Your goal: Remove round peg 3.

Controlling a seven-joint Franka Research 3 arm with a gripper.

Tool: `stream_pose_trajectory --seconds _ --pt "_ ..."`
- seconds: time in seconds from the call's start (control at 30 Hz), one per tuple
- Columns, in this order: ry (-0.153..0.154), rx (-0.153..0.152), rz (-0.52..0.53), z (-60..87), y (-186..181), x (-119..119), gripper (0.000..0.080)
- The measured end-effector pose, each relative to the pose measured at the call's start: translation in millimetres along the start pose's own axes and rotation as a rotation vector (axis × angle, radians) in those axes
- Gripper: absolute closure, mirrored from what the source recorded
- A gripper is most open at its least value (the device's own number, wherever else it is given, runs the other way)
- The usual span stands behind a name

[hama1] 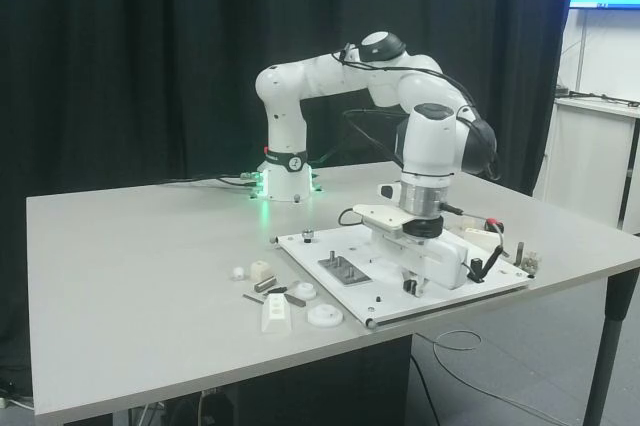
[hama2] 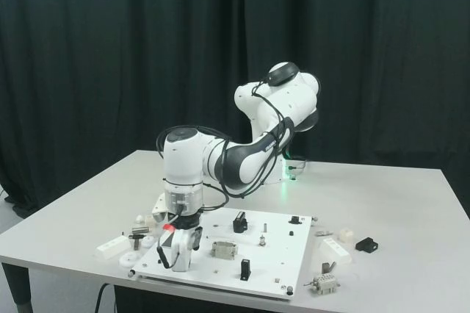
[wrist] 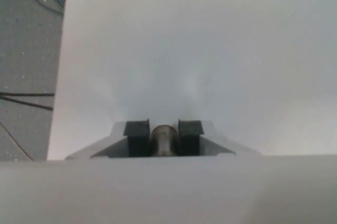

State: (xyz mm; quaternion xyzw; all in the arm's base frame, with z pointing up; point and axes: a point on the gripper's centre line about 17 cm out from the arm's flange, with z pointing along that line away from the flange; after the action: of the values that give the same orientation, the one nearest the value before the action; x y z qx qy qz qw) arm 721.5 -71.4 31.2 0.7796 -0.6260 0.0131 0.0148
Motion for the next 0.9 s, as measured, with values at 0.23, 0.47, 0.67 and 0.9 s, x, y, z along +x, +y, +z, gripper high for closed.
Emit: stream_pose_trajectory --seconds 0.23,0.47,0.67,0.9 --pt "-0.003 0.000 -0.023 -3.0 0 0 0.0691" --pt "-0.011 0.000 -0.021 -15.3 1 0 0.0692" --pt "-0.014 -0.009 -0.025 -30.0 3 1 0.0692" --pt "-0.016 -0.021 -0.034 -45.9 7 0 0.0693"
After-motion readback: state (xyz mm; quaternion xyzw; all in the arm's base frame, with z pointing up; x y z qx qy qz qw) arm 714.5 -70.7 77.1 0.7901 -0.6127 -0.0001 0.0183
